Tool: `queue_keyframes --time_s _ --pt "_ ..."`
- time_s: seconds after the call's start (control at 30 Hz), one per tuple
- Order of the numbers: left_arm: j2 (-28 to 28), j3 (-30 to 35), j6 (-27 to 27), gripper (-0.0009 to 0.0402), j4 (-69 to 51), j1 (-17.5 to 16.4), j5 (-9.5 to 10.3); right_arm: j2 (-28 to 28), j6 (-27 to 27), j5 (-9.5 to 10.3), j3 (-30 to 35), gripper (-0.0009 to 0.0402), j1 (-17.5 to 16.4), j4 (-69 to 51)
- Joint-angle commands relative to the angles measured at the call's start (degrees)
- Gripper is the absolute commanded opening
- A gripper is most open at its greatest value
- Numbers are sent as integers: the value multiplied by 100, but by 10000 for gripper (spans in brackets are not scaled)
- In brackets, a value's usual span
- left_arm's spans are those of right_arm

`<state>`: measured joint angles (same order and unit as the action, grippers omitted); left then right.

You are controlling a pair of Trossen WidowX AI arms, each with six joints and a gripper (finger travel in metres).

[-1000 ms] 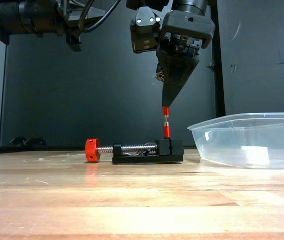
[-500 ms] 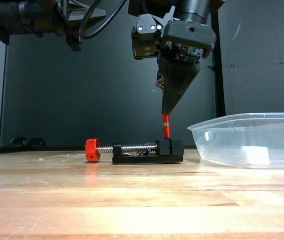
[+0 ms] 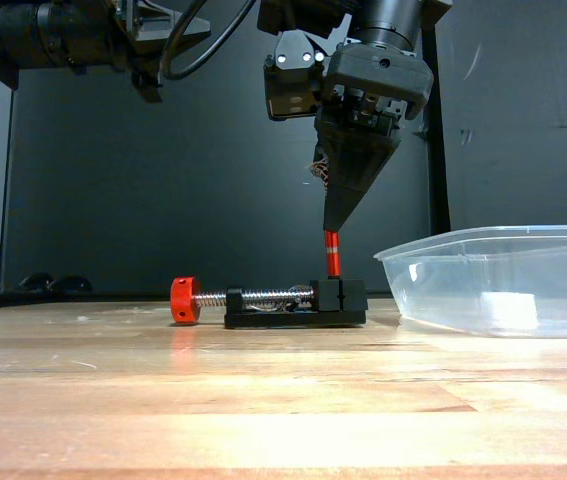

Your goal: Pick the rca connector and install on the hub

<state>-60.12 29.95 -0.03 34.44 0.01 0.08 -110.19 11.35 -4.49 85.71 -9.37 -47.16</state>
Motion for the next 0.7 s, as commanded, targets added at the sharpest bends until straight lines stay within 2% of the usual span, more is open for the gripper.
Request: queue_keyframes --time_s 0.03,0.17,0.5,0.7 --pt "0 0 2 0 0 0 -2 -7 -2 -17 -2 0 -2 2" --pt "0 0 2 0 0 0 -2 24 -9 -48 -2 20 -2 2" --pt "0 0 2 0 0 0 -2 326 0 -46 -2 150 0 -20" --pt "0 0 2 0 0 0 -2 616 -74 -46 -70 186 -2 -4"
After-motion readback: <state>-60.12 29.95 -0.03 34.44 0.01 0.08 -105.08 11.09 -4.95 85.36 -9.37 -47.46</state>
